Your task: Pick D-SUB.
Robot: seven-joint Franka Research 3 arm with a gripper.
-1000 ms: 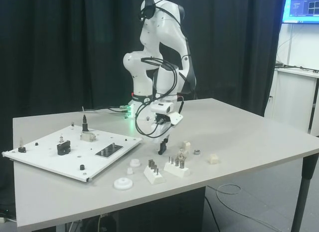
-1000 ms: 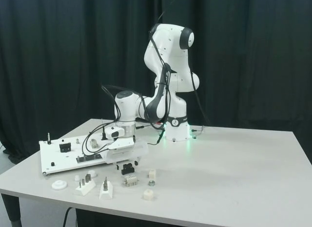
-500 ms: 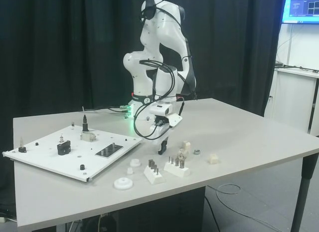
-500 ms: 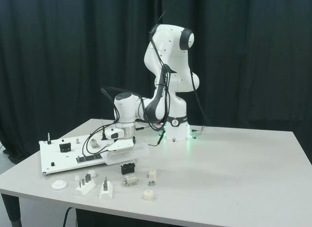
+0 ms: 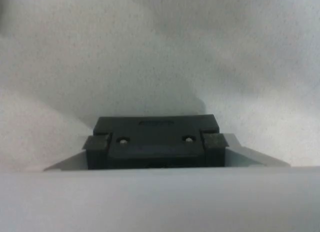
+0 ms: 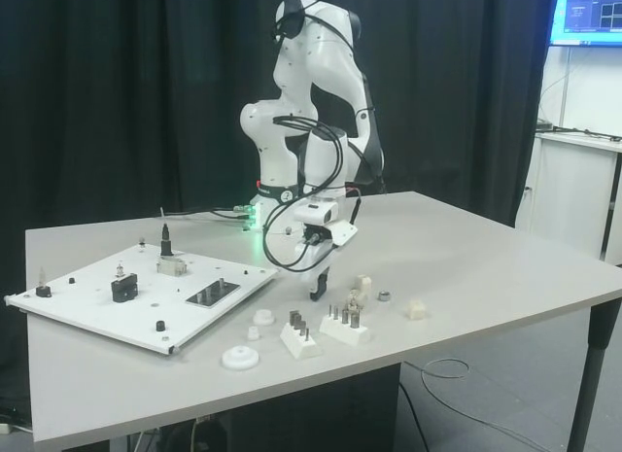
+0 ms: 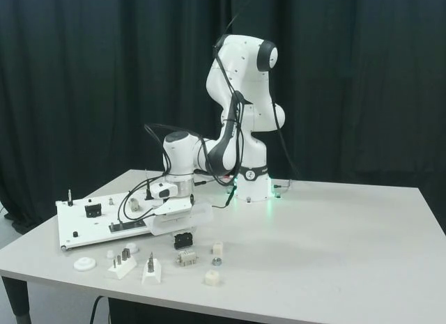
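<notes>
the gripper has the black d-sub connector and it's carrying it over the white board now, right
Not over the white board. In the second room view the gripper holds the black D-SUB connector low over the bare grey table, beside the board and near the loose white parts. The rest stands: the wrist view shows the connector between the fingers.

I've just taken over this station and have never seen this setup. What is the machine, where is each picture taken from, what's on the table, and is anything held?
The white jointed arm is a robot bolted to the grey table. Two pictures come from room cameras; the third looks down from its wrist. Its gripper holds a black rectangular D-SUB connector, lifted just above the table. Nearby lie a white flat board with fittings, white wedge-shaped blocks holding pins, and a white round disc.
</notes>
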